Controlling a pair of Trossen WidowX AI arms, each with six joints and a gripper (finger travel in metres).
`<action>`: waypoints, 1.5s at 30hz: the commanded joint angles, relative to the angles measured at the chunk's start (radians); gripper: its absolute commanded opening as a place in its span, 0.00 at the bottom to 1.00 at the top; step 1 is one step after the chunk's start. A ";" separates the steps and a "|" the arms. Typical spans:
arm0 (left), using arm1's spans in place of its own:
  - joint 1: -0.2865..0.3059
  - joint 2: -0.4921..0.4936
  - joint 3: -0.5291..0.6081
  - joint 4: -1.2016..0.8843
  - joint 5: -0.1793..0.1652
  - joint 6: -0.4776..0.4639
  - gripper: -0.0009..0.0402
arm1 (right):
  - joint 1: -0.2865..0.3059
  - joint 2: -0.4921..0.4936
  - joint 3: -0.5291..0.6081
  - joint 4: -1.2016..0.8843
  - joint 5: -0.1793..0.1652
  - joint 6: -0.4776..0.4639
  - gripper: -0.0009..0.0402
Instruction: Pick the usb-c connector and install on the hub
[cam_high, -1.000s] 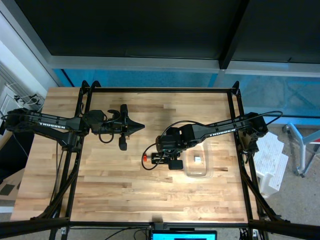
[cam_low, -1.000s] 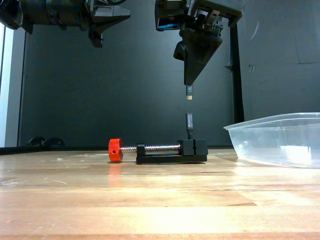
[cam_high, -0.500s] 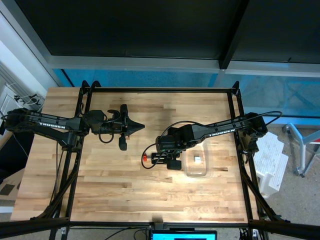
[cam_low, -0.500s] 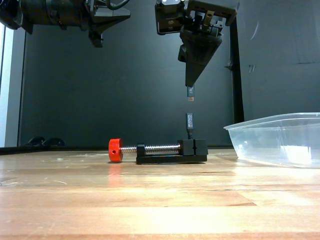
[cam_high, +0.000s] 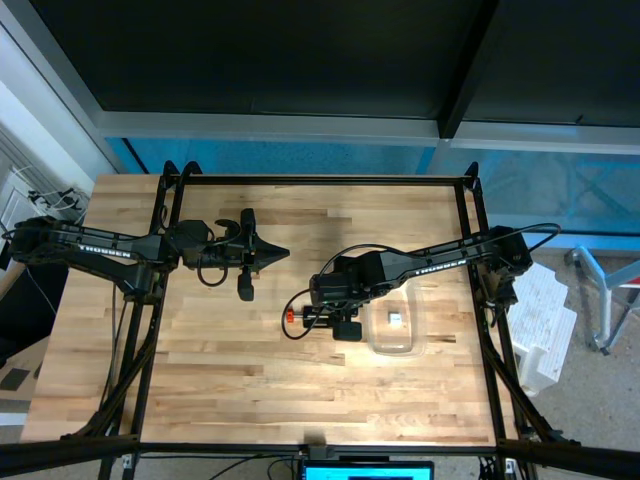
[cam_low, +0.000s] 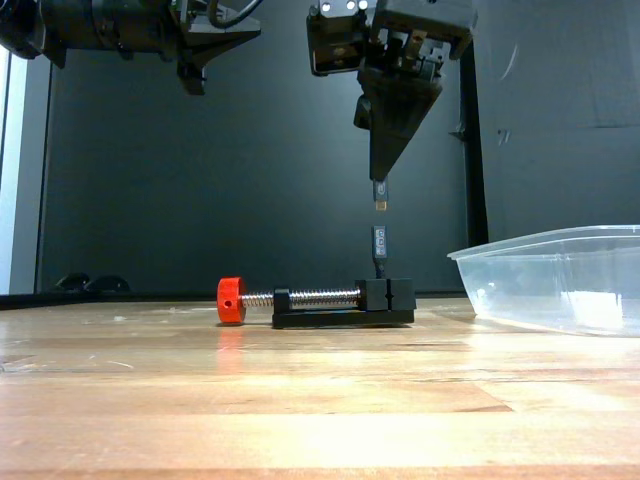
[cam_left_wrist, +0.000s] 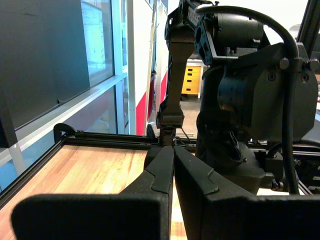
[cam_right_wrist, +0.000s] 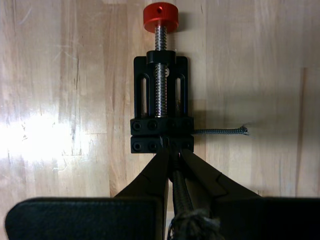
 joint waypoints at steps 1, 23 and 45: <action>0.000 0.000 0.000 0.000 0.000 0.000 0.02 | 0.000 0.000 0.000 0.008 0.002 -0.001 0.02; 0.000 0.000 0.000 0.000 0.000 0.000 0.02 | 0.006 0.020 -0.005 0.017 0.000 0.006 0.02; 0.000 0.000 0.000 0.000 0.000 0.000 0.02 | 0.006 0.020 -0.013 0.026 0.000 0.008 0.02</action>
